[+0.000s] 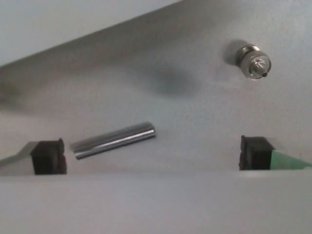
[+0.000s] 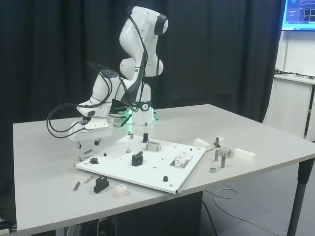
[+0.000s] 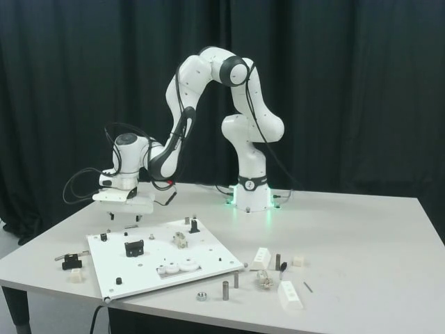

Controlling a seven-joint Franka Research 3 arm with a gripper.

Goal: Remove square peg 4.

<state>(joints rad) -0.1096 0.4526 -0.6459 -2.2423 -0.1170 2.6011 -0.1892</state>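
The white robot arm [image 3: 208,90] reaches low over the far corner of the white square assembly board [image 2: 142,164], with its end effector [image 2: 88,143] hanging just above the grey bench [image 2: 44,162] at the board's edge. In the wrist view the two black fingertips [image 1: 48,157] stand wide apart — nothing is held between them. A short grey metal rod [image 1: 113,140] lies flat on the bench between the fingers, nearer one fingertip than the other and slightly tilted. A small metal bolt with a washer [image 1: 253,61] sits on the bench well apart from the rod. The white board's edge [image 1: 73,29] crosses one corner of that view.

Which part is square peg 4 I cannot tell; the rod under the end effector looks round rather than square. On the board stand several black fittings [image 2: 137,158] and a white gear block [image 2: 183,157]. Off the board, a black clamp piece [image 2: 100,184] and a white cube [image 2: 119,191] rest near its front edge.
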